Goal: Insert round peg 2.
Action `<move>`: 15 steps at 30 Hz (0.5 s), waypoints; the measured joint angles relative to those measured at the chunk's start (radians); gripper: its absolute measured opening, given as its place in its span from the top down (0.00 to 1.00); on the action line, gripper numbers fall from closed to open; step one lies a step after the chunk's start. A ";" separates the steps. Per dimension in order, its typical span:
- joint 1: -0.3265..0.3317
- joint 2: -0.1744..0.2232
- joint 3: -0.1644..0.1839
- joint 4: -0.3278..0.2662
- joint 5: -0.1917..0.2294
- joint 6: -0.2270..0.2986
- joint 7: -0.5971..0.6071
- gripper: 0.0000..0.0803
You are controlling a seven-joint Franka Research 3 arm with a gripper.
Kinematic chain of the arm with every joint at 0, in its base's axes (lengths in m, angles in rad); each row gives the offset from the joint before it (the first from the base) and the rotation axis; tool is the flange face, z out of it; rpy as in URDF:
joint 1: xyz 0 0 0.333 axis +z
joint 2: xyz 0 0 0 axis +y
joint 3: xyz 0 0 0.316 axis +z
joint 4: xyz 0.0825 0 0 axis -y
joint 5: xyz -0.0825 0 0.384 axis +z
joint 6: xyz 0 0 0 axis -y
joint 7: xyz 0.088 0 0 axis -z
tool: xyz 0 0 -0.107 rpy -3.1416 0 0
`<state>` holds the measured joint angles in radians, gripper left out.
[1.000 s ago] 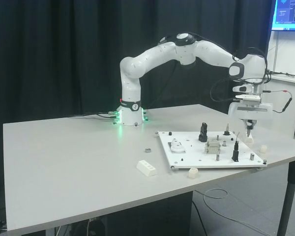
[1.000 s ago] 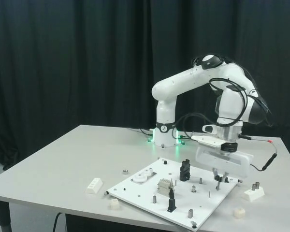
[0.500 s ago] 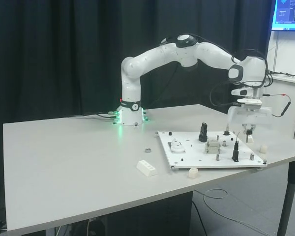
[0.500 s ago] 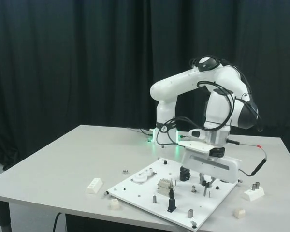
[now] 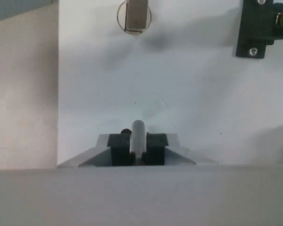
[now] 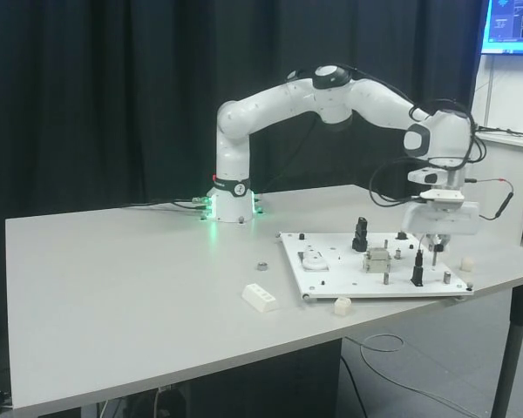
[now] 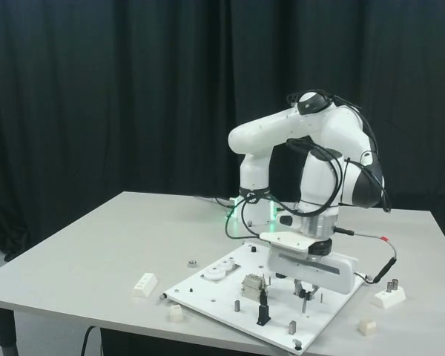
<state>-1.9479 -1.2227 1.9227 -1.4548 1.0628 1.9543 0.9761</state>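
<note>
1. We see the white arm [image 7: 297,133] reaching from its base at the far side of the grey table [image 6: 113,270] over the white board [image 6: 331,274] that lies near the table's front edge.
2. Our gripper [image 5: 138,149] hangs low over the board, and its two black fingers [image 5: 115,149] are closed narrowly on a grey round peg [image 5: 138,136], which stands upright between them.
3. In the wrist view the peg's tip sits above bare board surface, with a small dark hole [image 5: 126,132] just beside it; we cannot tell whether the tip touches the board.
4. In the second room view the gripper [image 7: 302,291] and peg [image 7: 304,301] are over the board's middle, toward its right edge.
5. A black block [image 5: 255,27] is screwed to the board, and a grey square peg [image 5: 134,13] stands in a round socket.
6. Off the board, we see a white block [image 6: 260,297] on the table near its front edge, and a small ring [image 6: 262,264] between that block and the arm's base.
</note>
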 joint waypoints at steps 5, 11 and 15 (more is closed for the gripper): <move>-0.018 -0.001 0.013 0.014 0.005 -0.019 -0.004 0.91; -0.033 -0.001 0.022 0.027 0.005 -0.030 -0.010 0.91; -0.038 -0.001 0.025 0.031 0.005 -0.035 -0.011 0.91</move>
<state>-1.9859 -1.2235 1.9474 -1.4239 1.0681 1.9191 0.9654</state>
